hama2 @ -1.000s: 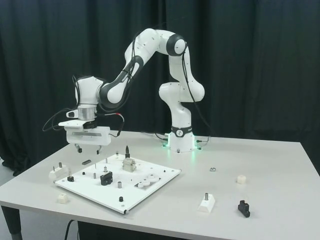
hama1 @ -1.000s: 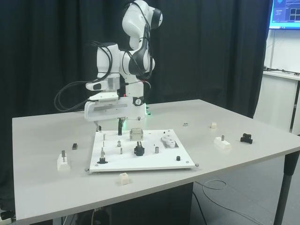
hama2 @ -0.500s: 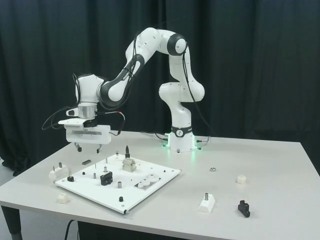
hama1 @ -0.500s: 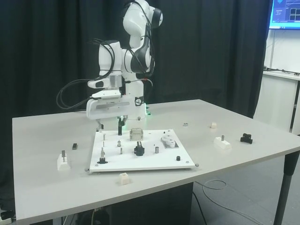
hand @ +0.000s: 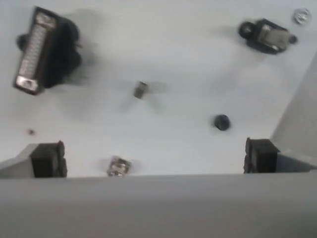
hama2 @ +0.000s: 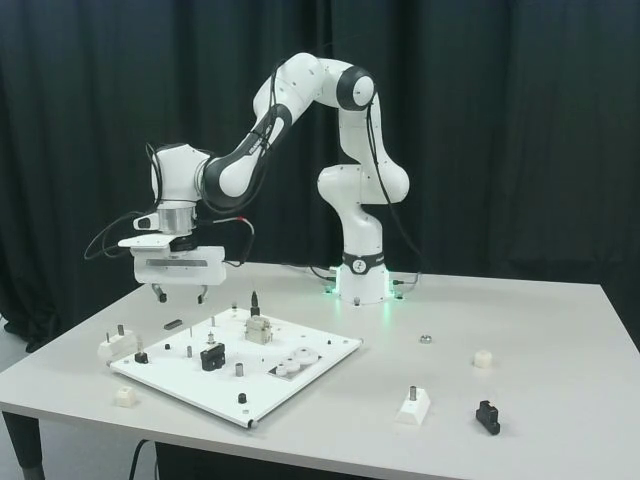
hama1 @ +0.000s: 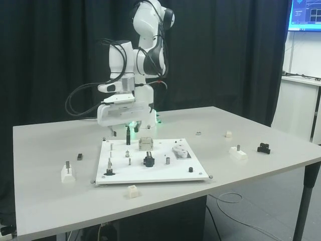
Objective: Pick round peg 3.
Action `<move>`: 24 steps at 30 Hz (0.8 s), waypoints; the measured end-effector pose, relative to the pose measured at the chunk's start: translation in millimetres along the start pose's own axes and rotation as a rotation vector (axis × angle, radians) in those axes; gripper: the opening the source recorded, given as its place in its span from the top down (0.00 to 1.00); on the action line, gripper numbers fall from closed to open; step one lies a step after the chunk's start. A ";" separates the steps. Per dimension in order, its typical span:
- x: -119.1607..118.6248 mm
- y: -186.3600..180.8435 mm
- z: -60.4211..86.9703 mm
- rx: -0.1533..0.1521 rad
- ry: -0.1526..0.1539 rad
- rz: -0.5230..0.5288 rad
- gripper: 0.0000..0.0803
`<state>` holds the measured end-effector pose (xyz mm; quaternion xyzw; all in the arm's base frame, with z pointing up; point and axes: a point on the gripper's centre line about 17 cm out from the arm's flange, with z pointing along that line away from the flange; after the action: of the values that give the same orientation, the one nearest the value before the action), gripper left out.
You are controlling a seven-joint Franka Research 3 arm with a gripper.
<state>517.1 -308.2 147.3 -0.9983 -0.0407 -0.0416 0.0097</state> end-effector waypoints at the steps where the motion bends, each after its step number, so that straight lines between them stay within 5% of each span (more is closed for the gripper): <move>1: 2.4 -3.7 -0.9 0.004 0.001 -0.005 0.00; 24: 67.8 -168.8 -1.1 0.096 -0.035 -0.071 0.00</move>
<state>570.5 -134.5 156.7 -0.9951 -0.0782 -0.0223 0.0555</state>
